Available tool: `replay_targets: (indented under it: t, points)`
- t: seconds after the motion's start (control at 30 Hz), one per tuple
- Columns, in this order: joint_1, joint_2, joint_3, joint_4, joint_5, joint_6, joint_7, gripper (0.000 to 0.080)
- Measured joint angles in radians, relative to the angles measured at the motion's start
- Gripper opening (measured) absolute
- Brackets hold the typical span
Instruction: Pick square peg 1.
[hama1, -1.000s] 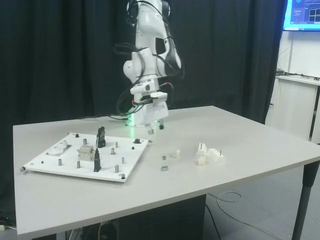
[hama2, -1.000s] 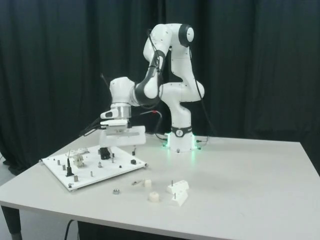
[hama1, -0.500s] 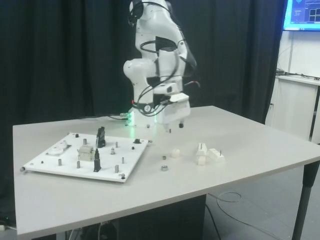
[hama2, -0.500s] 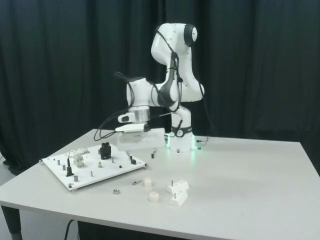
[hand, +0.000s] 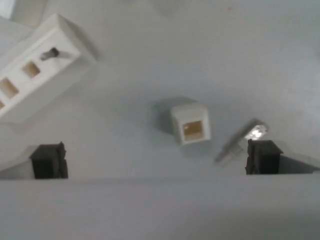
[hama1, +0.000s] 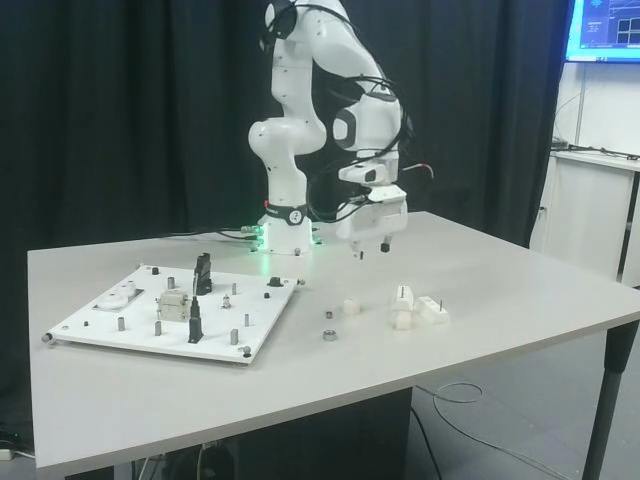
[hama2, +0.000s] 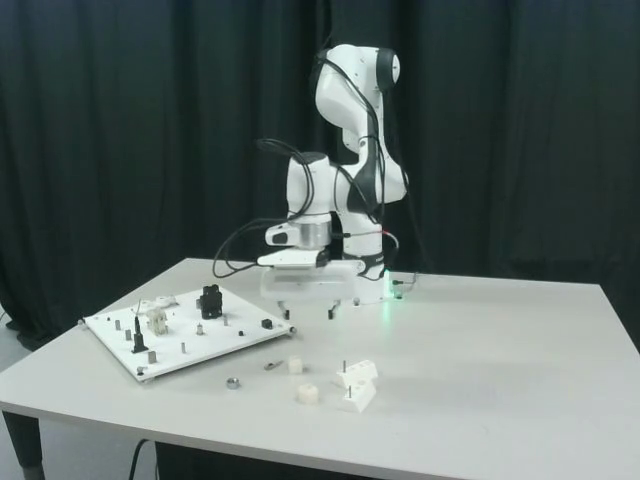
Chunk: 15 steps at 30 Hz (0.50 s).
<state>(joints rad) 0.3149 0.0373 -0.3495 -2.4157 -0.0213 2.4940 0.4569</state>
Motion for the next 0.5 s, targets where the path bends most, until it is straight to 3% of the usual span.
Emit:
replay_targets:
  t: [0.5]
  points:
    - [0.045,0.047,0.036,-0.01,-0.001,-0.001,0.054,0.08]
